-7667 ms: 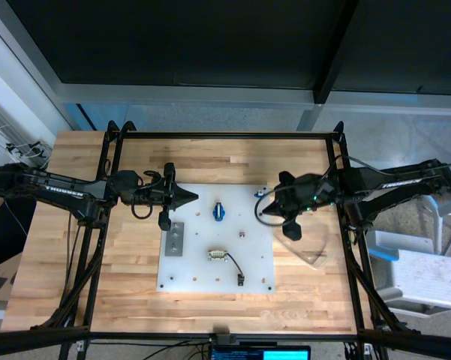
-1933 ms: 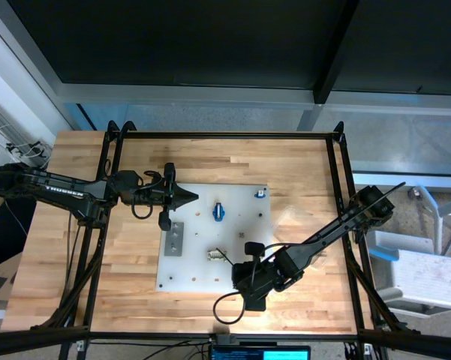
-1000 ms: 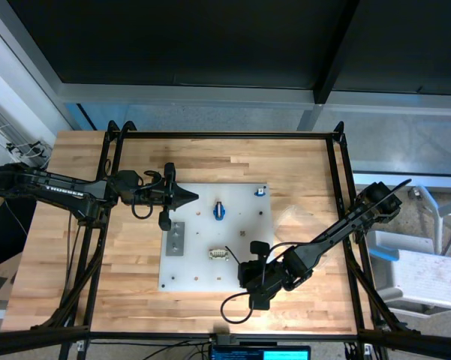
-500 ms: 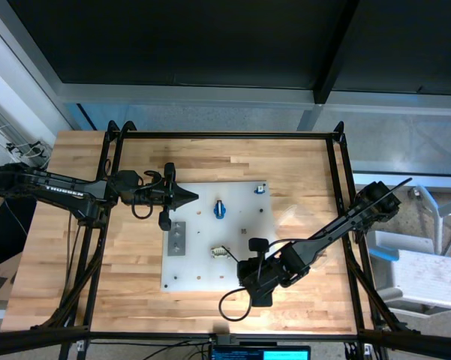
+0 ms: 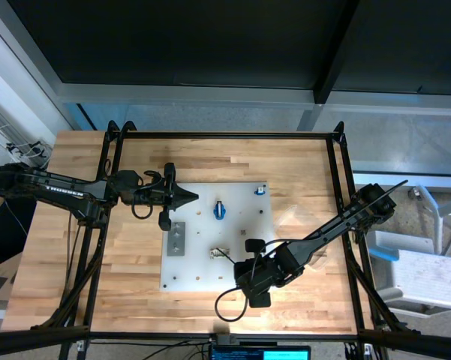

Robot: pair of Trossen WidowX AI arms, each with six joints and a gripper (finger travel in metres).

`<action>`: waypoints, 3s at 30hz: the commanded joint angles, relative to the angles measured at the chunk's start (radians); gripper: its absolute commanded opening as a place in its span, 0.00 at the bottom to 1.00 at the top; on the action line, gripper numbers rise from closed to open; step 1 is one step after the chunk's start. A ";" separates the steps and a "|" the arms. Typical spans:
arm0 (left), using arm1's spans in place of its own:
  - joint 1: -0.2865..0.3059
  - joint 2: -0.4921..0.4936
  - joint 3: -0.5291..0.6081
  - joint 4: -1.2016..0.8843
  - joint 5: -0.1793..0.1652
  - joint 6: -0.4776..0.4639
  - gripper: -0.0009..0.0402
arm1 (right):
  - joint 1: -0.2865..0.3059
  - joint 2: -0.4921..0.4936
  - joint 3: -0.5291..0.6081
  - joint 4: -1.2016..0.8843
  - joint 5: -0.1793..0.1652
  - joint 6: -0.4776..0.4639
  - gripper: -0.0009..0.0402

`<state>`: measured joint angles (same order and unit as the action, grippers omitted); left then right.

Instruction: Remove the USB connector from the USB hub and place in the container

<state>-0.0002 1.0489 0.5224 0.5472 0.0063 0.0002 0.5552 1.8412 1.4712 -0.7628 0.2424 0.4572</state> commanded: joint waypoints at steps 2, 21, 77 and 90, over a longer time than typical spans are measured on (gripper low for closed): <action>0.000 0.000 0.000 0.000 0.000 0.000 0.02 | 0.000 0.001 0.000 -0.003 -0.002 -0.002 0.02; 0.000 0.000 0.000 0.000 0.000 0.000 0.02 | 0.024 -0.053 -0.084 0.127 0.100 0.060 0.02; 0.000 0.000 0.000 0.000 0.000 0.000 0.02 | 0.013 -0.685 -0.532 -0.055 0.067 0.221 0.02; 0.000 0.000 0.000 0.000 0.000 0.000 0.02 | 0.020 -0.850 -0.663 -0.138 -0.019 0.280 0.02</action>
<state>-0.0002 1.0489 0.5228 0.5468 0.0063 0.0002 0.5728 1.0016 0.8173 -0.8928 0.2379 0.7315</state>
